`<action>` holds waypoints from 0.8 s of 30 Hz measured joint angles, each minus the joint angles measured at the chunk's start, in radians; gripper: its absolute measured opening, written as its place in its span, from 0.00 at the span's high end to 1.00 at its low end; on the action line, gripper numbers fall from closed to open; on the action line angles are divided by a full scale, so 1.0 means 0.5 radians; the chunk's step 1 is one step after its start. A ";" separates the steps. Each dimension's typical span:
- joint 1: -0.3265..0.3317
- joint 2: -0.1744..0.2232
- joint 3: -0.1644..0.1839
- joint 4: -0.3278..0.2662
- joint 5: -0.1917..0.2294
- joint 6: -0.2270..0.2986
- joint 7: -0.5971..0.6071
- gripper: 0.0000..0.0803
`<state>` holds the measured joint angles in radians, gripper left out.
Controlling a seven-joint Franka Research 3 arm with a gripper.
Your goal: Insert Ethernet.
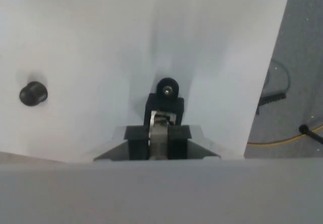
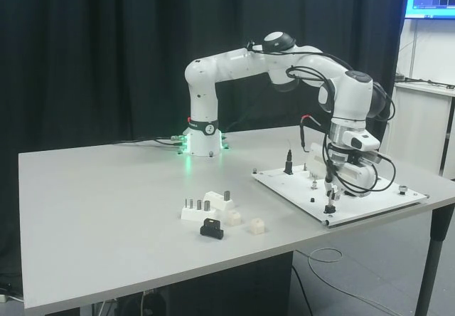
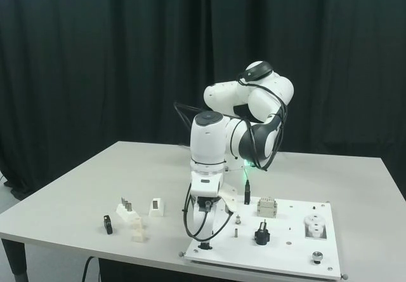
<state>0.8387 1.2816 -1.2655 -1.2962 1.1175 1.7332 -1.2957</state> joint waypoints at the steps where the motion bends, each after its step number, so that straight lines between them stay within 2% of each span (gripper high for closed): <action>1: 0.000 0.000 0.000 0.000 0.000 -0.001 -0.005 0.91; 24: -0.003 -0.001 0.000 -0.001 0.002 -0.008 -0.029 0.91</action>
<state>0.8370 1.2812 -1.2653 -1.2966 1.1183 1.7294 -1.3101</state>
